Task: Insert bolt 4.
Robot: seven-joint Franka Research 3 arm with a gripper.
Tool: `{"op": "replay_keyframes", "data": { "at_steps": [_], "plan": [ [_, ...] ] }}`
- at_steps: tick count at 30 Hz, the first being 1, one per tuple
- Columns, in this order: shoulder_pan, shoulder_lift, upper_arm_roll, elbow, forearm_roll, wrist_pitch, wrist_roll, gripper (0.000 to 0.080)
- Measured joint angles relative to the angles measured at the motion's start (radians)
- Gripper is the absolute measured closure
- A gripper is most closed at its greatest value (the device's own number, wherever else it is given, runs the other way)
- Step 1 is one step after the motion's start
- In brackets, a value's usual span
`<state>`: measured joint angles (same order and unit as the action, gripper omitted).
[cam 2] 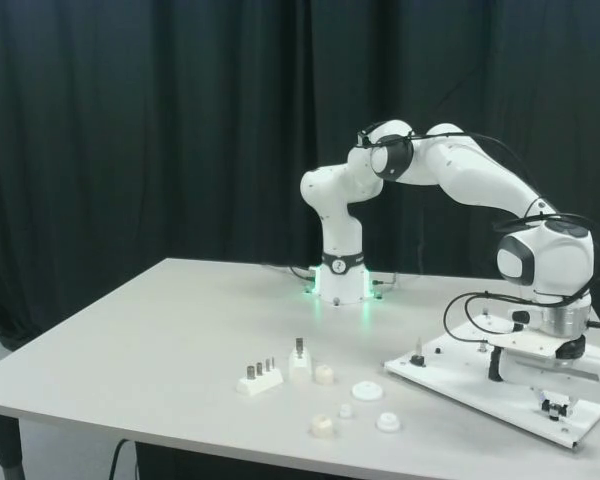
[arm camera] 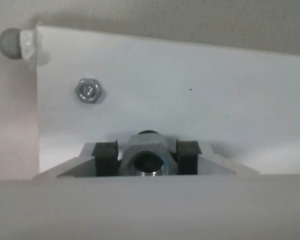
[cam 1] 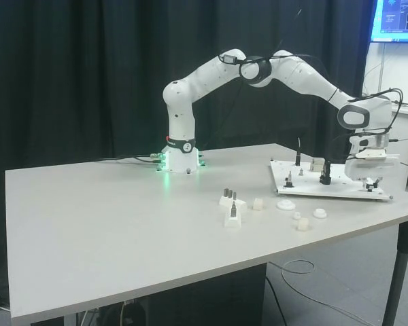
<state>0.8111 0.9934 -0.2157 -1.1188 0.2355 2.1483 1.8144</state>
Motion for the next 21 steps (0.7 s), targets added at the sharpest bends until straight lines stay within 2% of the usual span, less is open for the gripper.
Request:
{"op": "replay_keyframes", "data": {
  "at_steps": [9,21],
  "plan": [
    [0.000,0.000,0.000,0.000,0.000,0.001,0.096,0.0557],
    [0.000,0.000,-0.001,0.000,0.001,0.002,0.304,0.0557]
  ]
}}
